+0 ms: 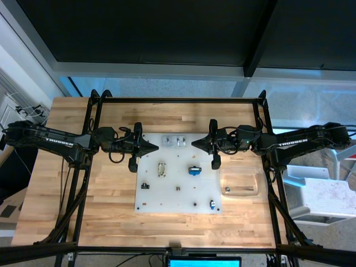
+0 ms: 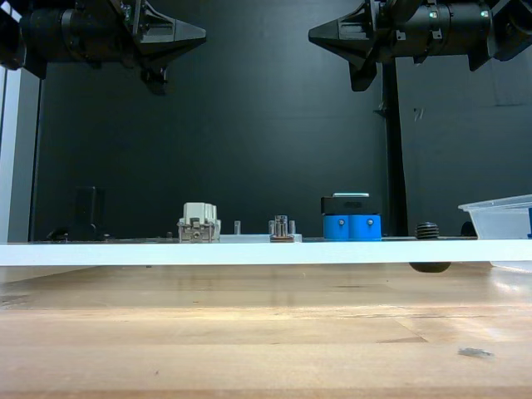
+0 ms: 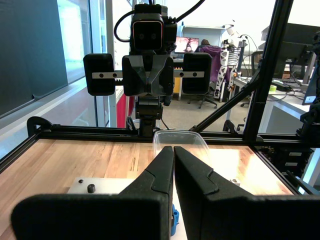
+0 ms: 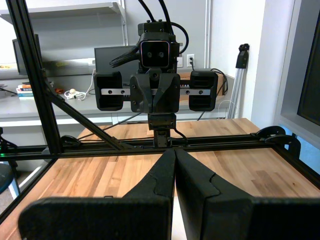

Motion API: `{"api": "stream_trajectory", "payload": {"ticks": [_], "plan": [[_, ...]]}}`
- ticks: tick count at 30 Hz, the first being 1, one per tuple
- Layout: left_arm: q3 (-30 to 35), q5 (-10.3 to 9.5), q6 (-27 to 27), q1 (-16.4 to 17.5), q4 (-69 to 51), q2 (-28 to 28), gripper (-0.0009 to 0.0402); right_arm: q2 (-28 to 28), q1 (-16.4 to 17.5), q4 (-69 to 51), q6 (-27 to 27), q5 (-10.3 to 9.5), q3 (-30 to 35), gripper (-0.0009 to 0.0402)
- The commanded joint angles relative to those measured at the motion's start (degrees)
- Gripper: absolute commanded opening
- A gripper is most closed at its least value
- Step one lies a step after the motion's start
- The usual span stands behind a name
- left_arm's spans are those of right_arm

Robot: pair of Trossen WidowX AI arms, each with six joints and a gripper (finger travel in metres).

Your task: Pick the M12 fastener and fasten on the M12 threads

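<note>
Parked high over white board [image 1: 167, 194], left gripper [image 1: 157, 147] and right gripper [image 1: 193, 143] fingers pressed together; tiny dark grey nut [image 1: 227, 189] unpicked in clear plastic tray [image 1: 257, 181], black ribbed stud [image 2: 427, 229] bare

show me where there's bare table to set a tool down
Bare wood table lies left of the white board and along its near edge. Right of the board is crowded: the clear tray holds the nut. Left gripper and right gripper, both shut, hang over the board's far edge.

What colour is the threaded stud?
Stud: black, low view; left gripper and right gripper hover above.
</note>
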Motion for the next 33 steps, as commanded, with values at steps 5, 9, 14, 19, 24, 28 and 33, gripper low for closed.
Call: {"api": "stream_trajectory", "payload": {"ticks": [5, 9, 14, 19, 24, 28, 33], "plan": [[0.02, 0.0, 0.02, 0.02, 0.02, 0.0, 0.0, 0.0, 0.02, 0.02, 0.39, 0.02, 0.02, 0.0], [0.02, 0.0, 0.0, 0.02, 0.02, 0.0, 0.0, 0.0, 0.02, 0.02, 0.39, 0.02, 0.02, 0.0], [0.02, 0.0, 0.0, 0.02, 0.02, 0.0, 0.0, 0.0, 0.02, 0.07, 0.42, 0.02, 0.02, 0.0], [0.02, 0.0, 0.02, 0.02, 0.02, 0.0, 0.0, 0.0, 0.02, -0.04, 0.44, 0.02, 0.02, 0.0], [0.02, 0.0, 0.02, 0.0, 0.02, 0.0, 0.0, -1.14, 0.28, -9.94, -0.46, -0.09, 2.99, 0.0], [0.02, 0.0, 0.02, 0.02, 0.02, 0.0, 0.0, -1.27, 0.68, -26.75, -3.65, -0.09, 8.66, 0.0], [0.02, 0.0, 0.0, 0.02, 0.02, 0.0, 0.0, -0.15, 1.75, -45.09, -7.13, -0.02, 15.56, 0.0]]}}
